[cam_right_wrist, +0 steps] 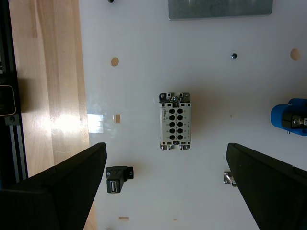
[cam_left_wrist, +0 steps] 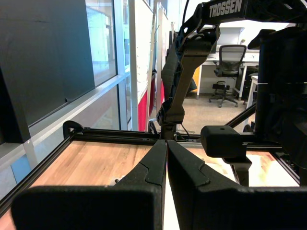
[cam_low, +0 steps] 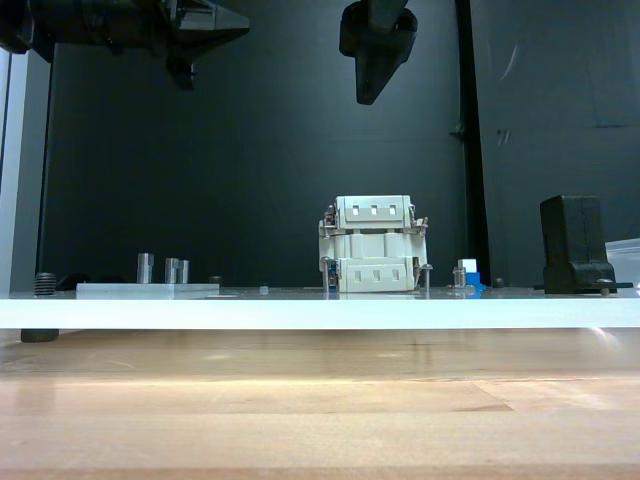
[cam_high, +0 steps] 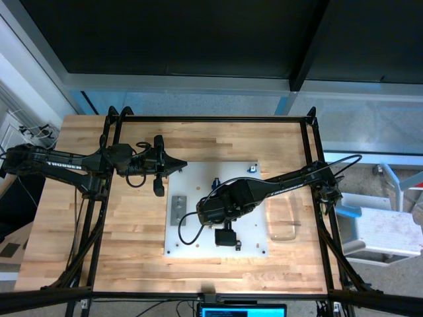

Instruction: Pick the HAN10E connector and install in the HAN10E hub

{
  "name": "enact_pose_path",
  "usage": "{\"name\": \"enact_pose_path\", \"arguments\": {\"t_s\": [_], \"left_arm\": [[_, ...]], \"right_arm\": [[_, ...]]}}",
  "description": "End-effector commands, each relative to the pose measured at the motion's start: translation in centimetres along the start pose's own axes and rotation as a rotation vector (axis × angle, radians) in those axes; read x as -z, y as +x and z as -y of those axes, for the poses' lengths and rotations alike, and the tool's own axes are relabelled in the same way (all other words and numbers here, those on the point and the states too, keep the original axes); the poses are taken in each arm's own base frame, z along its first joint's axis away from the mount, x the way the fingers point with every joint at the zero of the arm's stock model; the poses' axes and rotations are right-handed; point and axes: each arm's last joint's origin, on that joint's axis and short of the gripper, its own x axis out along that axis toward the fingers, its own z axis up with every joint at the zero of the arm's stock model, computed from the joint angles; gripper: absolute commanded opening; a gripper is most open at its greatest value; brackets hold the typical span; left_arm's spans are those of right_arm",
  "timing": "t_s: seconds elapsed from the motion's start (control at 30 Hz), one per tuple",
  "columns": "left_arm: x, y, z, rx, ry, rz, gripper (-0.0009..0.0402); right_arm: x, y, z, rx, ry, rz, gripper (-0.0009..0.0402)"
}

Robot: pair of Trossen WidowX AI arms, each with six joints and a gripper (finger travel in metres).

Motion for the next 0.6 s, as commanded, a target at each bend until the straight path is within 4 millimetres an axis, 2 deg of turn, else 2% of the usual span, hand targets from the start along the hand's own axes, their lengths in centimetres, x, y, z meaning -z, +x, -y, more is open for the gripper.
{"name": "enact_pose_path", "arguments": {"t_s": [0.03,0.6], "left_arm": [[0.00,0.00,-0.01,0.000,0.000,0.000,0.0000],[0.00,0.00,0.00,0.000,0.000,0.000,0.0000]], "right_arm": [[-0.02,0.02,-0.01,0.000,0.000,0.000,0.0353],[-0.11,0.02,-0.04,-0.003,0.000,0.011,0.0353]]}}
